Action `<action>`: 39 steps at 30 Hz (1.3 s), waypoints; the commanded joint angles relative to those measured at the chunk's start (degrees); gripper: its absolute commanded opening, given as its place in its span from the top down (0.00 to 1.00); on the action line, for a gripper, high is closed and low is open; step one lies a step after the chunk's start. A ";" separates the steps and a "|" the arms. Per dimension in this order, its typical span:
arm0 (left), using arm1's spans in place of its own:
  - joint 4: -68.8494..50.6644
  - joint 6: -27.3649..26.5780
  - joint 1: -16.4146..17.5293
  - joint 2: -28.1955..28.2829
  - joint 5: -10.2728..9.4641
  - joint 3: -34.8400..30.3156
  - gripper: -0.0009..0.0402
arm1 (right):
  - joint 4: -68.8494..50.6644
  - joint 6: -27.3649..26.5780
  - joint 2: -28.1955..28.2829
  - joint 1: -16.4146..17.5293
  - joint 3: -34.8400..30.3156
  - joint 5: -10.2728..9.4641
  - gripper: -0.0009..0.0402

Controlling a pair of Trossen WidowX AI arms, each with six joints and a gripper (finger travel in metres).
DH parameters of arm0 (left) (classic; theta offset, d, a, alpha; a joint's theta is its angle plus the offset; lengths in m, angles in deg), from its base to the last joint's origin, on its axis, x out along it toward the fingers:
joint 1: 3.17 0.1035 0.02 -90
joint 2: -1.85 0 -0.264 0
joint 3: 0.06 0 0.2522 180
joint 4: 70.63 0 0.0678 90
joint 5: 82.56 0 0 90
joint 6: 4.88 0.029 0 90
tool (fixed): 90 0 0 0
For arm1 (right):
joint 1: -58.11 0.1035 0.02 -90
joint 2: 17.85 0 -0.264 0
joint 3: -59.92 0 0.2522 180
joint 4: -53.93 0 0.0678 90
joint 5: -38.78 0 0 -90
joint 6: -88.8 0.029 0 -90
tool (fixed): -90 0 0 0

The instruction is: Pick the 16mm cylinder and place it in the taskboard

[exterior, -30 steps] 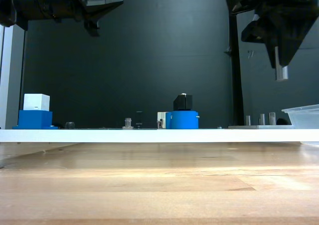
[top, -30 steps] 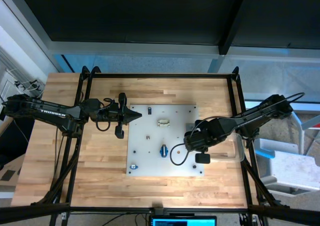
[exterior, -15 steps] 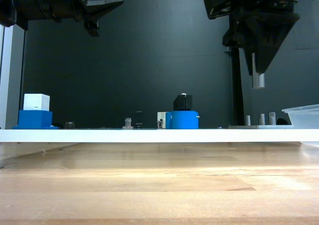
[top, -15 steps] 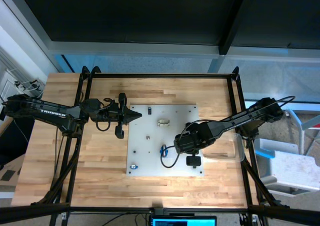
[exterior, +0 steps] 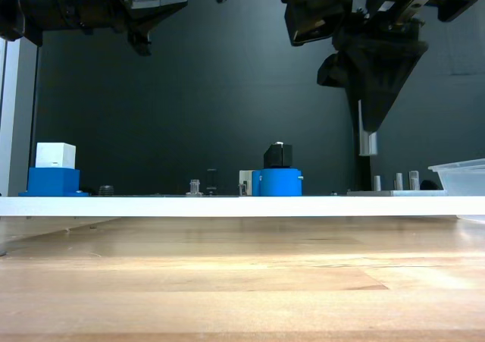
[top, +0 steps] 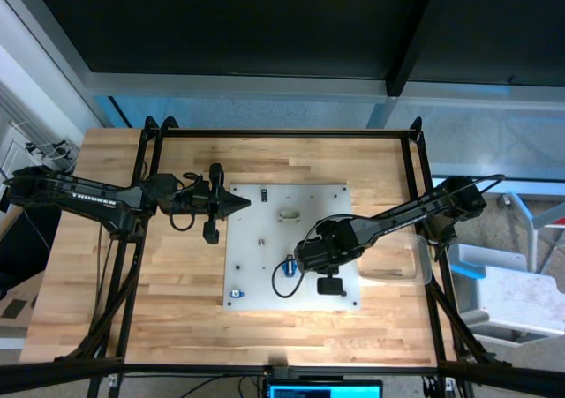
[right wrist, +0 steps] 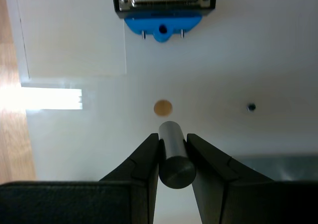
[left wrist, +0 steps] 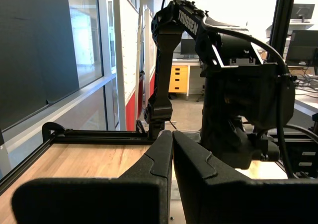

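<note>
in the high view the right gripper hides the cylinder and part of the taskboard.

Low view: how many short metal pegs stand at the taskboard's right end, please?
3 pegs in a row beside the clear tray; others may be hidden. The right gripper holds the cylinder over the taskboard; the left gripper hangs shut, high left.

A: Where has the right gripper gone in the last second?
B: It has slid left across the taskboard, away from the tray. It now hangs just beside the blue knob.
A: And the cylinder it grips?
B: It has travelled along and come down. In the low view its lower end is nearer the board than before, though clear of it. The arm's cable has swung left too.
</note>
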 commanded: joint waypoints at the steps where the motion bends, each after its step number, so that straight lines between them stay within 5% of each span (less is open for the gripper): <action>1: 0.02 0.02 0.00 0.00 0.00 -0.02 0.98 | 1.53 -0.28 0.83 0.00 0.20 0.00 0.92; 39: 0.02 0.00 0.02 0.00 0.00 -0.02 0.98 | 5.27 -1.09 3.74 -0.07 2.10 -0.44 0.92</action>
